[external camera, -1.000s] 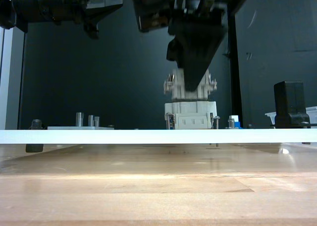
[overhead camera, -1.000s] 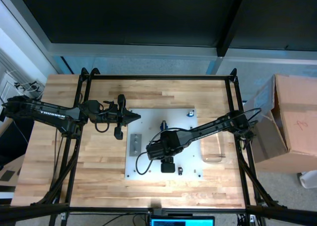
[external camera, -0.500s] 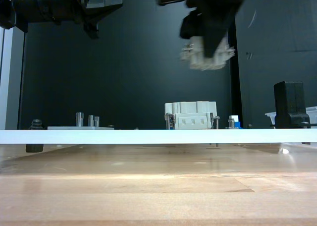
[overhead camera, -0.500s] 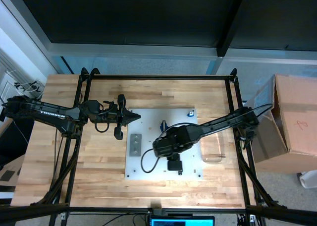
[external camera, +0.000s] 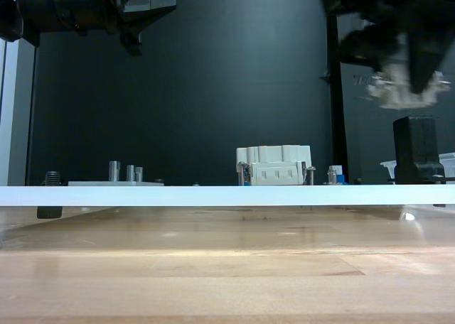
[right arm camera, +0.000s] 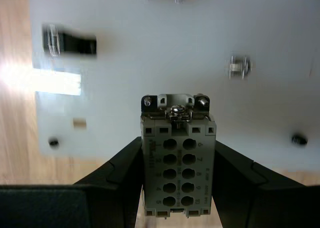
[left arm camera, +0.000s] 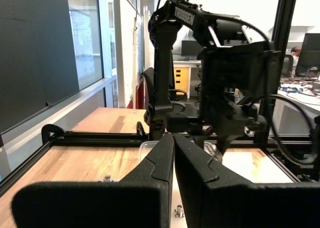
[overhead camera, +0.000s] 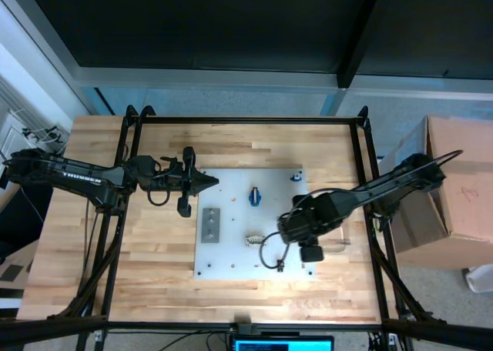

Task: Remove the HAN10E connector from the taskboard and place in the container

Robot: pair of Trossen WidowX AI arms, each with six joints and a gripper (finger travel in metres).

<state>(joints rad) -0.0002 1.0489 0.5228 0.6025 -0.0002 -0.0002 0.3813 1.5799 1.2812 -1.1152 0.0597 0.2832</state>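
Your right pincer (right arm camera: 178, 150) is clamped on the HAN10E connector (right arm camera: 178, 160), one finger on each long flat side. The face with the ten contact holes looks toward the wrist camera. The connector is held in the air, fully clear of its seat (external camera: 274, 166), which stands alone on the taskboard (overhead camera: 231, 247). In the high view the pincer hangs over the right edge of the board, just beside the clear container (overhead camera: 344, 242).

I judge the connector as a stiff, rather light block of moulded plastic with small metal clips. It will not bend, but the smooth sides can slip if the grip loosens. The flat long sides are the good place to hold, away from the clips and the contact face.

Your left pincer (left arm camera: 174, 153) has its fingers together on nothing and hovers over the counter (overhead camera: 154, 243), near the far left corner of the board.
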